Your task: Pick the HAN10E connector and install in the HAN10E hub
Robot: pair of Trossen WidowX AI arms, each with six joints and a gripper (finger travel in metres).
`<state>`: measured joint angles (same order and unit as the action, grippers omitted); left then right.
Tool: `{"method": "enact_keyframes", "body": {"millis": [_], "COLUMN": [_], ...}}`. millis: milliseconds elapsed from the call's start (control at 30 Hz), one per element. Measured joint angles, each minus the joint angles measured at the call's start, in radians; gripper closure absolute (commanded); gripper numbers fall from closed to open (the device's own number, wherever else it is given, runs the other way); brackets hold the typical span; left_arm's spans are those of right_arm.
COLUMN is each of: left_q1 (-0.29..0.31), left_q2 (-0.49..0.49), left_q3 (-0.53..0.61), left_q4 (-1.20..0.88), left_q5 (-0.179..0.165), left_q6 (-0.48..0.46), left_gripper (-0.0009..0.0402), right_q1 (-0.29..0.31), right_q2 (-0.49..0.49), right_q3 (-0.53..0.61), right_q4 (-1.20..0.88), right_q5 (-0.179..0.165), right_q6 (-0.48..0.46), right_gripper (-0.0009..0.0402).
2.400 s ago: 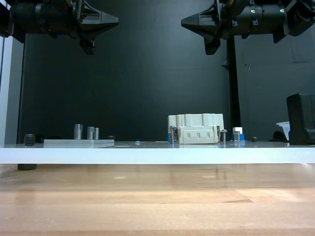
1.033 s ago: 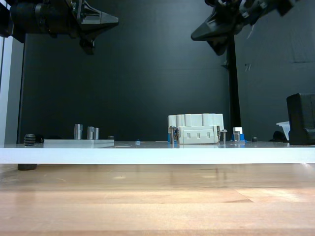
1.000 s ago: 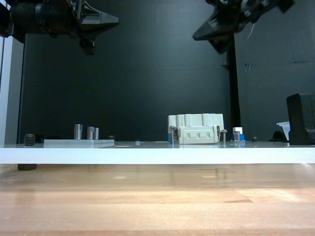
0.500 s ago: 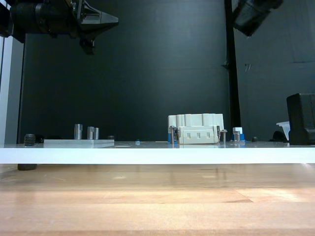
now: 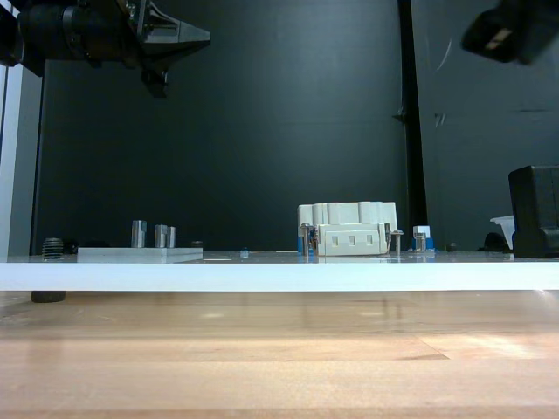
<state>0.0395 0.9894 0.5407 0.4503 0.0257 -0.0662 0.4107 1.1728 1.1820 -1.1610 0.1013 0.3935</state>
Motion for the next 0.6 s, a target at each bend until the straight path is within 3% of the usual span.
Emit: {"method": "enact_keyframes", "body": {"millis": [267,600], "left_q1": [0.000,0.000], "left_q2": [0.000,0.000], "left_q3": [0.000,0.000], "left_q4": [-0.002,-0.003], "left_q5": [0.000,0.000], "left_q6": [0.000,0.000], "left_gripper": [0.0393,0.0393], "right_q1": [0.068,0.081], "right_q2": [0.000,0.087], "right_q3": [0.000,-0.006], "right_q4": [-0.120,-0.216], "right_q5": [0.003,-0.022], "right_q6": [0.047,0.037], "right_gripper": [0.0393,0.0371]}}
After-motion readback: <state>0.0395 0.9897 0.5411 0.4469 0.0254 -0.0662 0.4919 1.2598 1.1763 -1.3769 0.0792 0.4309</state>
